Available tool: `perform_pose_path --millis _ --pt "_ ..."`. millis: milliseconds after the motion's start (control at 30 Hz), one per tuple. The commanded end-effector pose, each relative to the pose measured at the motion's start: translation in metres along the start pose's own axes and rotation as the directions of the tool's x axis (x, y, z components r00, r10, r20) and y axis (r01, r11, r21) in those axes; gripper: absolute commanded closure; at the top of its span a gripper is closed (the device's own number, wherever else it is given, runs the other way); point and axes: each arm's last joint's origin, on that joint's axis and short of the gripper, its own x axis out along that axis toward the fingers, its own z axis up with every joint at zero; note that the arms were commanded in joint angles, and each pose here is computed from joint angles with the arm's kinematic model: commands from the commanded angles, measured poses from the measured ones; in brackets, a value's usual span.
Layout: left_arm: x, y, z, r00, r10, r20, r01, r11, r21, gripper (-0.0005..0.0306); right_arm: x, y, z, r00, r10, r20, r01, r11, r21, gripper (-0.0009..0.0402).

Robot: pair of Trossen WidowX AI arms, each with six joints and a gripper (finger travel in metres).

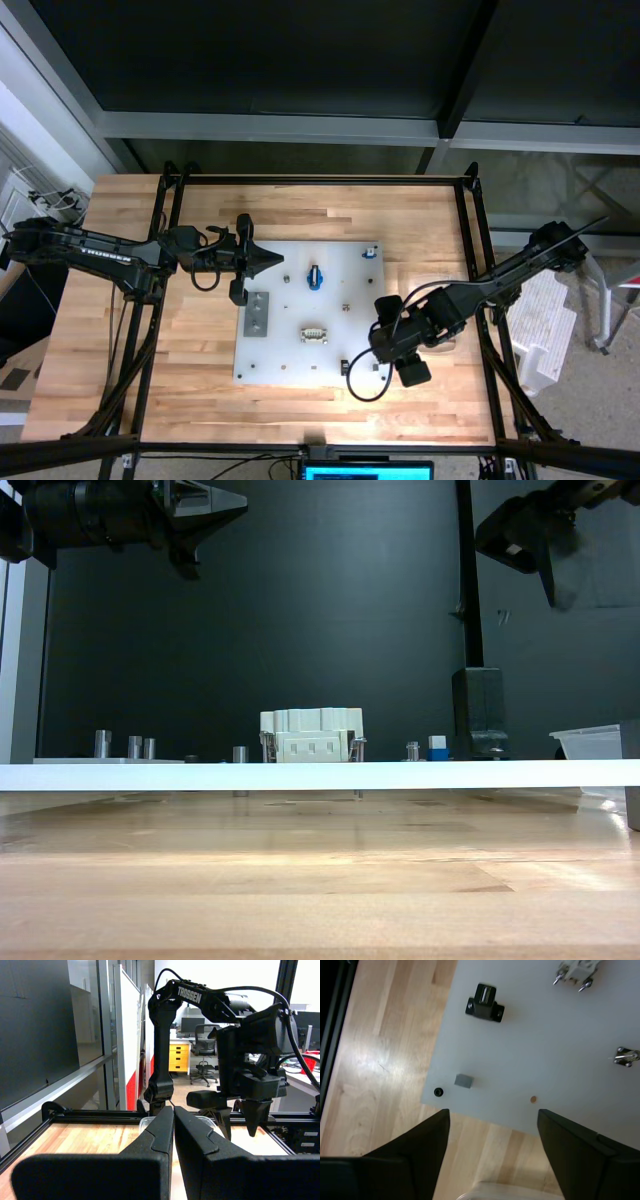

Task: Remove the 16mm bar from the taskboard and place in the container

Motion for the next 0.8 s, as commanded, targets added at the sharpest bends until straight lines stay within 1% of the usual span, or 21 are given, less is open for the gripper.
perform_pose_path --millis 33,100,300,533,733,800 --pt "0.0 0.0 0.0 1.0 0.0 0.0 0.0 1.0 0.0 0.03 0.008 0.002 0.001 1.0 -0.01 -0.022 0.01 1.0 -0.006 0.0115" --pt "0.0 0.0 0.0 1.0 0.0 0.0 0.0 1.0 0.0 0.03 0.014 0.002 0.002 0.999 -0.031 -0.034 0.031 0.999 -0.01 0.0104" --pt "0.0 0.0 0.0 1.0 0.0 0.001 0.0 1.0 0.0 0.03 0.023 0.004 0.003 0.998 -0.036 -0.061 0.035 0.999 -0.017 0.0086" --pt "0.0 0.0 0.0 1.0 0.0 0.0 0.0 1.0 0.0 0.03 0.031 0.006 0.003 0.995 -0.042 -0.086 0.04 0.999 -0.021 0.0086" --pt "0.0 0.0 0.0 1.0 0.0 0.0 0.0 1.0 0.0 0.03 0.042 0.007 0.004 0.992 -0.051 -0.116 0.05 0.999 -0.018 0.0086" --pt "0.0 0.0 0.0 1.0 0.0 0.0 0.0 1.0 0.0 0.03 0.045 0.006 0.004 0.99 -0.075 -0.123 0.073 0.997 -0.019 0.0086"
